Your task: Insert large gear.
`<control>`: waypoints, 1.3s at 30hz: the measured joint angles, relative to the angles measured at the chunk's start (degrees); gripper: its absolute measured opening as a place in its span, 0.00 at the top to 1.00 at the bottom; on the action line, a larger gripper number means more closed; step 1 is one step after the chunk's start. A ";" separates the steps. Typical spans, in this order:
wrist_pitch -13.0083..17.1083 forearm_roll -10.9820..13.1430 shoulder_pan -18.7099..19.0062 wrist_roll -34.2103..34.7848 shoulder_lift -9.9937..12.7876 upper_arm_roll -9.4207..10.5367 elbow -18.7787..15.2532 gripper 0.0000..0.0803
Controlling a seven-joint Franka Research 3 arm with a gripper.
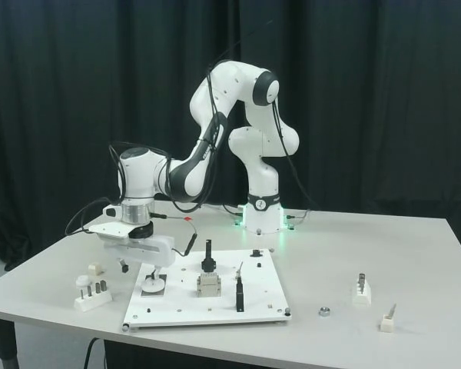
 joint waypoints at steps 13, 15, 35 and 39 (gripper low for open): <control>2.39 0.38 -0.06 0.00 0.82 0.59 -0.01 0.00; 2.92 0.56 -0.06 0.00 1.01 0.71 0.00 0.00; 4.87 0.77 -0.31 -0.12 1.49 0.81 0.17 0.00; 4.83 0.77 -0.31 -0.15 1.40 0.85 0.46 0.00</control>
